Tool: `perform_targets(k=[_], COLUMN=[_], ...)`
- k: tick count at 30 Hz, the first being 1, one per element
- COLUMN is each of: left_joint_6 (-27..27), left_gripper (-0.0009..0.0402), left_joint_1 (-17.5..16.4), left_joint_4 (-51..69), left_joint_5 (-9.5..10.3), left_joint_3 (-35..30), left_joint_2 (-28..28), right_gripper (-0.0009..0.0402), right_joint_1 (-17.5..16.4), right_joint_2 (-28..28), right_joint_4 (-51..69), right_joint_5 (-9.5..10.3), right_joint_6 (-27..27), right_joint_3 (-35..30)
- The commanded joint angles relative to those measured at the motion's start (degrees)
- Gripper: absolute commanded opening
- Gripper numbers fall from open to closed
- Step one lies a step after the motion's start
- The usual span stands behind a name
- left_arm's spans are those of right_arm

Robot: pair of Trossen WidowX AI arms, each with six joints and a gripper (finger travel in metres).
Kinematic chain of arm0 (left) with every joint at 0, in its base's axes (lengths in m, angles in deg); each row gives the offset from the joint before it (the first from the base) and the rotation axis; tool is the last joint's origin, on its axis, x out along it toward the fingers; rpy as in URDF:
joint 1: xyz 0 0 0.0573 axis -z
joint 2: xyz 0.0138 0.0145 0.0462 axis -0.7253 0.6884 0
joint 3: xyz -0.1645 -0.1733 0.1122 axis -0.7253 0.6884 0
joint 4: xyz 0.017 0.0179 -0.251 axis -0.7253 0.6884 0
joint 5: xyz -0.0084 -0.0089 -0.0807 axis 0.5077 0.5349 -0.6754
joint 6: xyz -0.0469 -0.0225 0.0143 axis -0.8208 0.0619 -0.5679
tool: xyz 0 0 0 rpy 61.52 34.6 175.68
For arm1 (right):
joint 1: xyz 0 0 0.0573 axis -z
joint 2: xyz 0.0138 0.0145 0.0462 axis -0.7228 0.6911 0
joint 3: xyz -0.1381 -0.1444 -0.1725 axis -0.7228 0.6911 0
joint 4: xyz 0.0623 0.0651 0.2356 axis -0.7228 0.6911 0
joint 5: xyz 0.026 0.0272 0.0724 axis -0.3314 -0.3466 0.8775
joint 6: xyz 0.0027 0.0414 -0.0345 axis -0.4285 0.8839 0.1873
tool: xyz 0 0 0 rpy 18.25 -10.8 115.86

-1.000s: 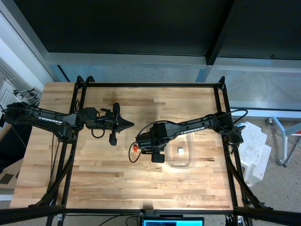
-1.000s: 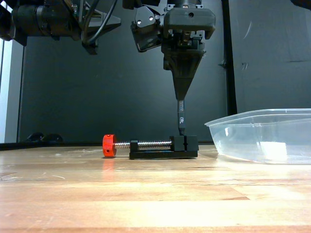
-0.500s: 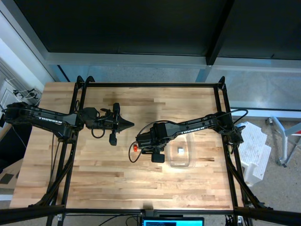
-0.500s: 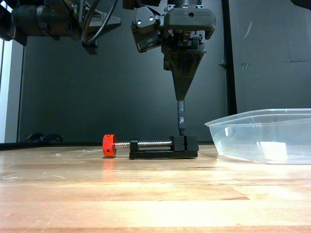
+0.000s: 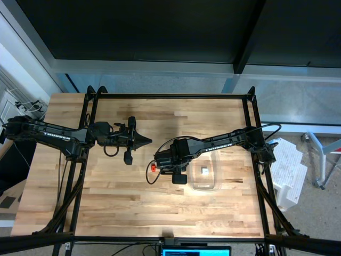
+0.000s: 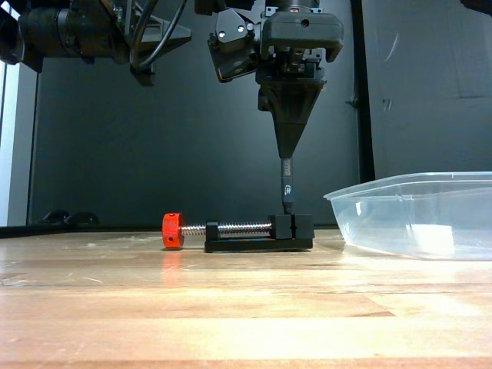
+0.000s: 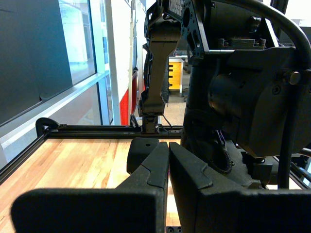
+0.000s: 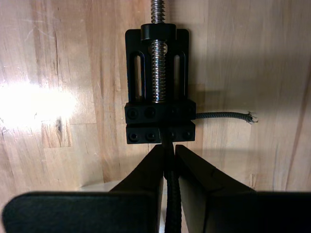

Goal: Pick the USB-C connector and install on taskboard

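Low view: my right pincer (image 6: 286,157) pinches the USB-C connector (image 6: 287,188) upright, tip meeting the taskboard (image 6: 261,233) — left pincer (image 5: 148,141), pressed together, hangs apart over the desk (image 6: 231,307).

Legible markings:

1. High view, left of the frame: white lettering "TROSSEN" runs along the forearm link of the left arm (image 5: 51,135).
2. High view, right of centre: white lettering on the forearm link of the right arm (image 5: 226,141); too small to read.
3. Left wrist view: large white letters on a link of the right arm (image 7: 176,6), cut off at the frame edge; only "OSSE" can be made out.
4. Low view, centre: a small pale mark on the USB-C connector (image 6: 286,188); not readable.
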Motion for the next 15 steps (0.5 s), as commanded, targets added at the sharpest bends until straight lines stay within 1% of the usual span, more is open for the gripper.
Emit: perform_targets(k=[1,4,8,12,15], left_joint_6=[0.02,0.02,0.02,0.02,0.02], left_gripper=[0.0,0.0,0.0,0.0,0.0], left_joint_1=[0.0,0.0,0.0,0.0,-0.02], left_joint_4=[-0.02,-0.02,-0.02,-0.02,-0.02], left_joint_5=[-0.02,-0.02,-0.02,-0.02,-0.02], left_joint_3=[-0.02,-0.02,-0.02,-0.02,-0.02], left_joint_2=[0.0,0.0,0.0,0.0,0.0], right_gripper=[0.0097,0.0135,0.0176,0.0202,0.021], right_joint_1=[-0.07,-0.07,-0.09,-0.17,-0.22], right_joint_2=[-0.31,-0.57,-1.18,-2.38,-3.39], right_joint_4=[0.02,0.09,0.33,0.72,0.94], right_joint_5=[-0.04,-0.04,-0.02,-0.02,-0.02], right_joint_6=[-0.04,-0.02,-0.04,-0.02,-0.02], right_joint_3=[-0.13,-0.13,-0.13,-0.13,-0.13])
